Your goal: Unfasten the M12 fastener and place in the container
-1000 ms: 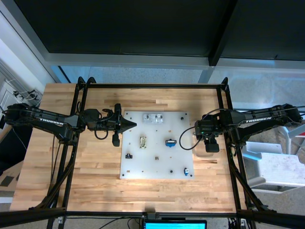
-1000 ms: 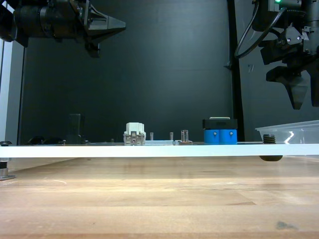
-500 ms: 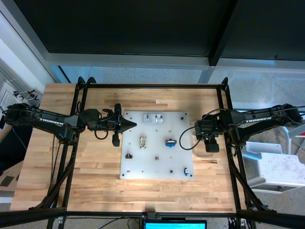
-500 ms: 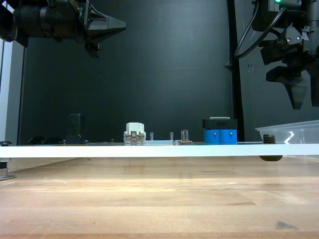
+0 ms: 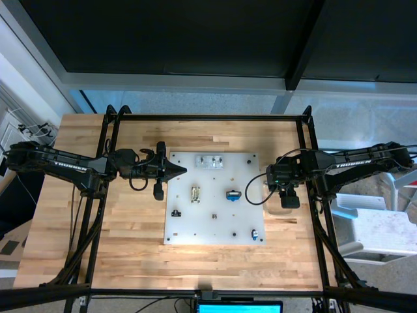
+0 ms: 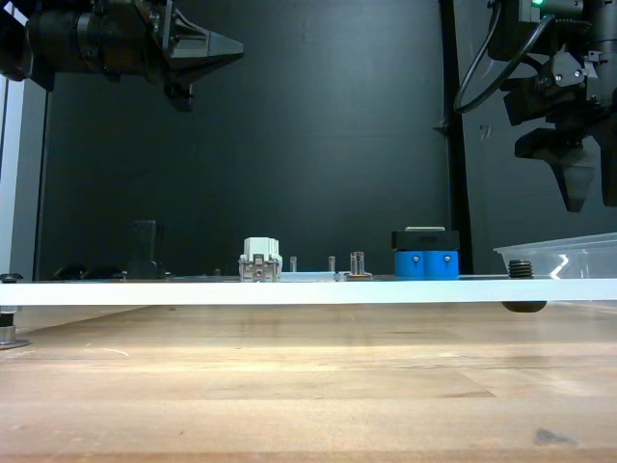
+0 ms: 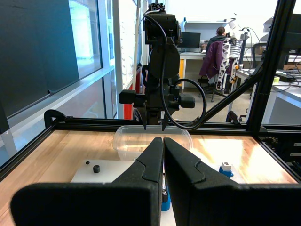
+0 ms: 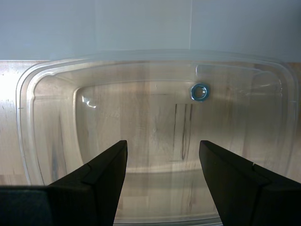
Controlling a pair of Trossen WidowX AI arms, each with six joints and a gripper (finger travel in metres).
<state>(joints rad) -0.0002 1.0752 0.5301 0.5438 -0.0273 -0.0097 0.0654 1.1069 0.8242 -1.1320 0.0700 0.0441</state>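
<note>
The small silver nut [image 8: 200, 92] lies on the floor of the clear container [image 8: 24, 94], with nothing touching it. My right gripper [image 8: 162, 183] hangs open directly above that container [image 5: 268, 194], its fingers [image 6: 576, 188] well clear of the rim [image 6: 564, 253]. On the white board [image 5: 195, 222] the black ribbed stud [image 6: 521, 269] stands bare, with its ribs showing. My left gripper [image 5: 182, 171] is shut on nothing and points right, high over the board's left edge [image 6: 236, 44].
The board carries a blue connector [image 5: 232, 194], a cream connector [image 5: 195, 194], a small blue-and-white part [image 5: 254, 233] and a silver post [image 6: 358, 262]. A black frame surrounds the wooden table [image 5: 130, 261]. The container [image 7: 150, 141] sits just off the board's right edge.
</note>
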